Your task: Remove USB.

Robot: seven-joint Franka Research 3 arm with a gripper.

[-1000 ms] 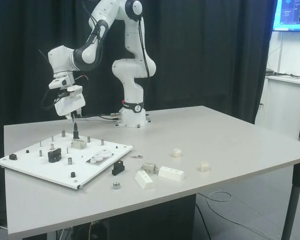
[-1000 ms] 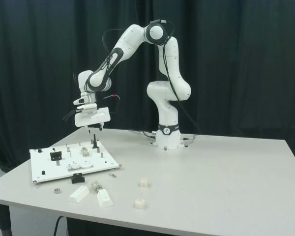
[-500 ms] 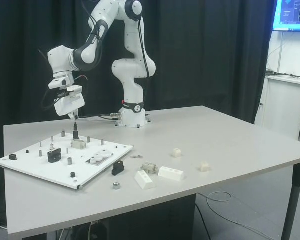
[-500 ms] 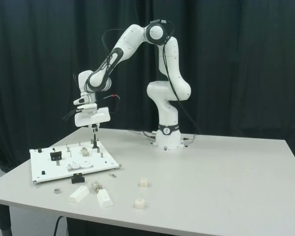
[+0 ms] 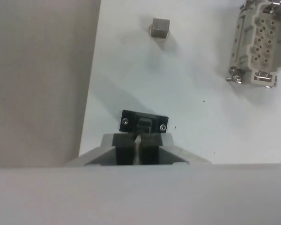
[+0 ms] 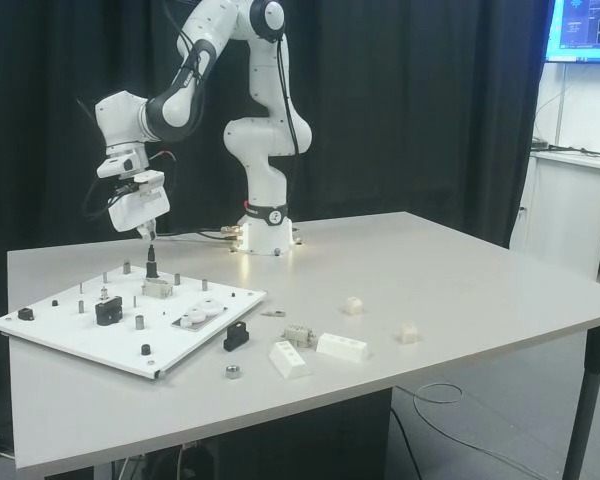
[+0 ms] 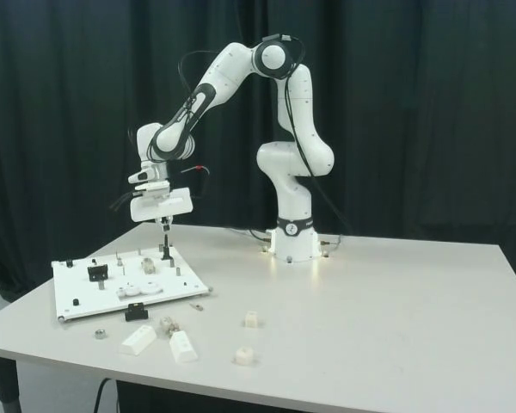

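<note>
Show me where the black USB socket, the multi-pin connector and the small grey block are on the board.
black USB socket (image 5: 144, 123), wrist view: on its black faceplate, between the two screws.
multi-pin connector (image 5: 259, 42), wrist view: on the middle of its pin face.
small grey block (image 5: 161, 27), wrist view: on its top face.

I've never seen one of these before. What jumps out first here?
The tall white robot arm bends over from the table's back edge, its gripper poised above a black USB plug standing on a white board. Small white blocks lie scattered on the grey table beside the board.
</note>
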